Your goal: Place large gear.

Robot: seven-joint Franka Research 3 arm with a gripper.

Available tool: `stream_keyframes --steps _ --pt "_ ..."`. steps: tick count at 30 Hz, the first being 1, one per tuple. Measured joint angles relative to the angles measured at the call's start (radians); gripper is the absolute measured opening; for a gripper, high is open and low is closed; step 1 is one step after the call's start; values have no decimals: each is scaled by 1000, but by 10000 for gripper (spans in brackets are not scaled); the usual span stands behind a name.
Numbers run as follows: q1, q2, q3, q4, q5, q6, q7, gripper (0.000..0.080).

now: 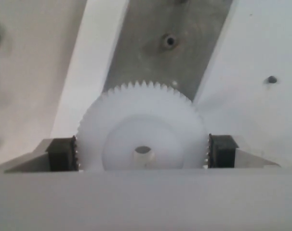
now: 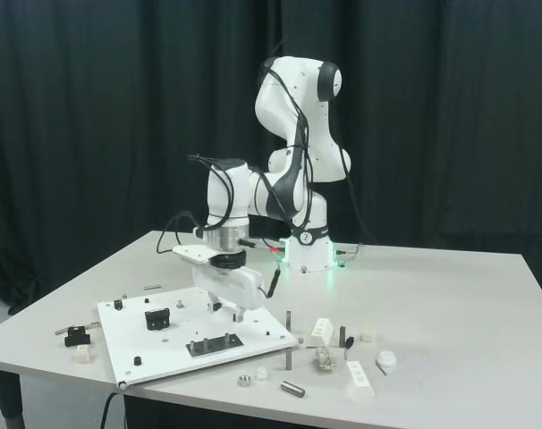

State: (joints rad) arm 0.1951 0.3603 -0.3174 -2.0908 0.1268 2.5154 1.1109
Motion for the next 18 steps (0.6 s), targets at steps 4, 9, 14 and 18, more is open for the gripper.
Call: stream_keyframes --steps 4,9,14,18 --pt "3 -5 20 0 4 -8 3 593" --pt "15 -13 54 0 23 -17 33 593" --pt "40 -20 89 0 29 -30 93 593" --pt "71 -21 116 0 29 -34 160 593"
